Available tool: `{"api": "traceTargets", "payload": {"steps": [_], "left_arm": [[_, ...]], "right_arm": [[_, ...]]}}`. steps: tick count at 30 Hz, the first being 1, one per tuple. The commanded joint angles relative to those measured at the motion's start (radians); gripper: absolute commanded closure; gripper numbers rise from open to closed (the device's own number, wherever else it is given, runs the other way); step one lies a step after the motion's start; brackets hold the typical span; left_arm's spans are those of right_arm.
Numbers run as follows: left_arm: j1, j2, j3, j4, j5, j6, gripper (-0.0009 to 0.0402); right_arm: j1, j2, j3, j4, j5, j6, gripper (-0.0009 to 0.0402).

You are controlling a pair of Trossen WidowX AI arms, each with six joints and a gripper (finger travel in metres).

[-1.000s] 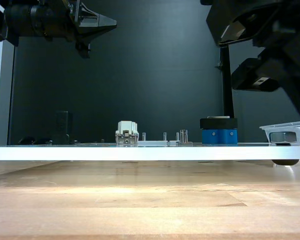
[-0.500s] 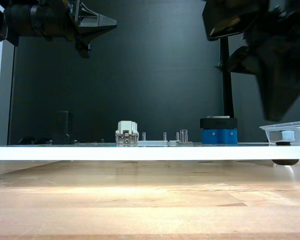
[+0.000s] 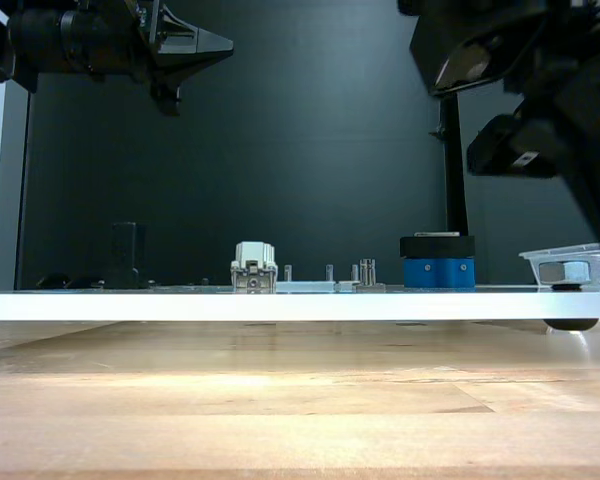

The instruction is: Unfasten the M12 nut and place it in the container

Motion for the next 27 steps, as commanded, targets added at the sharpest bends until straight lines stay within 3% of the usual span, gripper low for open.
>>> {"api": "traceTargets", "payload": {"steps": [1, 5, 9, 12, 16, 24, 27], "left_arm": [[0.000, 0.000, 0.000, 0.000, 0.000, 0.000, 0.0393], [0.000, 0.000, 0.000, 0.000, 0.000, 0.000, 0.0393], [0.000, 0.000, 0.000, 0.000, 0.000, 0.000, 0.0393], [0.000, 0.000, 0.000, 0.000, 0.000, 0.000, 0.0393], [0.000, 0.000, 0.000, 0.000, 0.000, 0.000, 0.0393], [0.000, 0.000, 0.000, 0.000, 0.000, 0.000, 0.0393], [0.000, 0.000, 0.000, 0.000, 0.000, 0.000, 0.0393]], "right_arm": [[0.000, 0.005, -0.011, 0.022, -0.001, -0.002, 0.0393], [0.000, 0.005, -0.011, 0.012, 0.025, -0.015, 0.0393], [0.000, -0.004, 0.011, -0.116, 0.269, 0.032, 0.0393], [0.000, -0.020, 0.027, -0.144, 0.319, 0.053, 0.0393], [0.000, -0.033, 0.029, -0.154, 0.298, 0.055, 0.0393], [0.001, -0.045, 0.029, -0.114, 0.050, 0.043, 0.0393], [0.001, -0.039, 0.029, -0.078, -0.004, 0.015, 0.0393]]}}
